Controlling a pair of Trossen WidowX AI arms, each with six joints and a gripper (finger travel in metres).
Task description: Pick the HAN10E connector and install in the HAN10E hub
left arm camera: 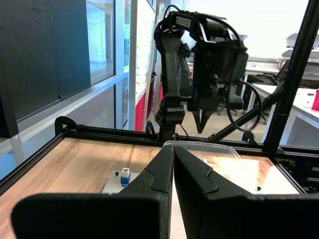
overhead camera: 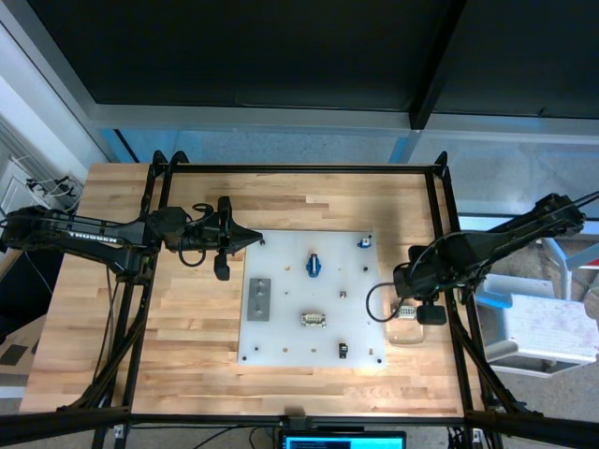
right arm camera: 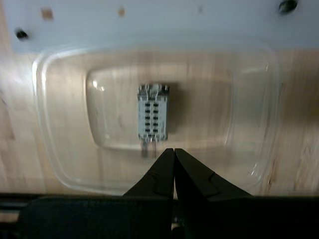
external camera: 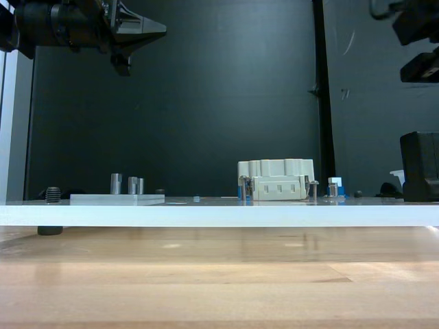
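Note:
The HAN10E connector (right arm camera: 152, 119), a pale grey block with two rows of dark pin dots, lies flat in a clear plastic tray (right arm camera: 60, 149) on the wood, right of the white plate. My right gripper (right arm camera: 174, 151) hangs just above the tray, shut and empty, its tips short of the connector's near end. The HAN10E hub (overhead camera: 314, 320) is a beige socket with silvery tabs on the white plate (overhead camera: 281, 351), also seen in the low view as HAN10E hub (external camera: 276, 179). My left gripper (overhead camera: 251, 239) hovers high over the plate's far left edge, shut with nothing in it.
On the plate stand a grey metal block (overhead camera: 259, 299), a blue part (overhead camera: 314, 265), a small blue-white piece (overhead camera: 362, 243) and a tiny black part (overhead camera: 343, 350). A black frame rail (overhead camera: 449, 243) runs along the table's right side beside the tray.

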